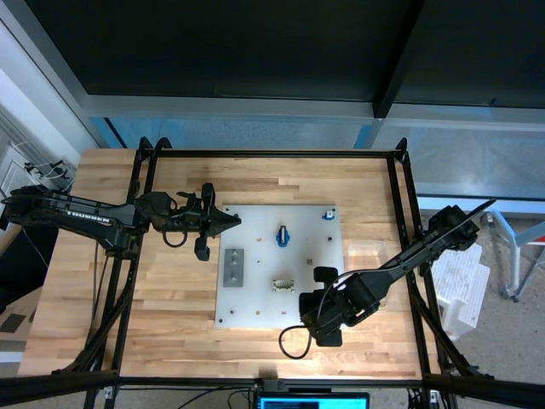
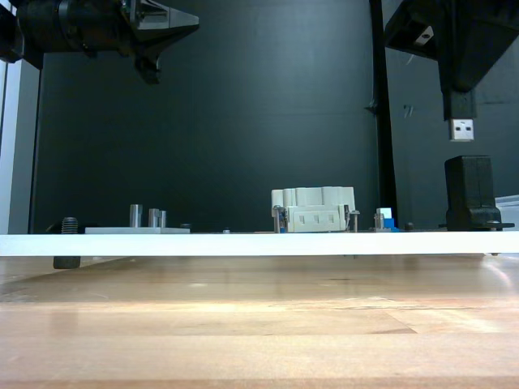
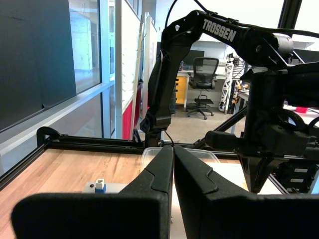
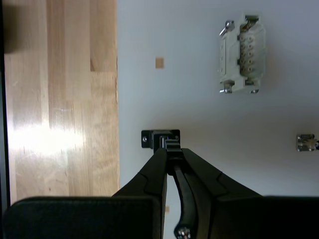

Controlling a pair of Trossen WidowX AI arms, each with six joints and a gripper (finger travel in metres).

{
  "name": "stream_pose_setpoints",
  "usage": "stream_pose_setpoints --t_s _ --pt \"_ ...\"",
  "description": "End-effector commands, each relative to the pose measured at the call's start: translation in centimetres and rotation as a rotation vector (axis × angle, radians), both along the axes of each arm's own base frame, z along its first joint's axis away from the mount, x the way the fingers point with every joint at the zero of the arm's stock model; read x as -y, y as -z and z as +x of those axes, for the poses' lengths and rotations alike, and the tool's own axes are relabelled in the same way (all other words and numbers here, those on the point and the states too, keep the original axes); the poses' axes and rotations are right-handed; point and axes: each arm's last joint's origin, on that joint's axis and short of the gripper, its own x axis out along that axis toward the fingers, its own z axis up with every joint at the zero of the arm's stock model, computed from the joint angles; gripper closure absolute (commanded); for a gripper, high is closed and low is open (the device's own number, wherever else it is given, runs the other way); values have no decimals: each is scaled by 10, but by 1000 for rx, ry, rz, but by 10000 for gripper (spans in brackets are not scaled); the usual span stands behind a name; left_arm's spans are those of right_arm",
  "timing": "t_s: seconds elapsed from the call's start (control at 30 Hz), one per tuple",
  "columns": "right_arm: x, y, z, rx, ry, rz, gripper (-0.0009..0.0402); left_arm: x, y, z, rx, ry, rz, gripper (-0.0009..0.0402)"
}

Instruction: Pick the USB connector and install on taskboard

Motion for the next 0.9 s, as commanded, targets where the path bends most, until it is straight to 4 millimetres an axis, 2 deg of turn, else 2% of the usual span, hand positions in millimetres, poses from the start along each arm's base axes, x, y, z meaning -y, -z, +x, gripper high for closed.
stream_pose_setpoints --t_s 0.03,0.27,0.9 --pt "0 1 -1 -1 1 -4 393 0 0 0 0 0 0 393" --pt "-2 9 3 -17 -4 -9 393 0 0 0 0 0 0 393" --pt "-2 9 2 -28 -3 2 393 0 0 0 0 0 0 393"
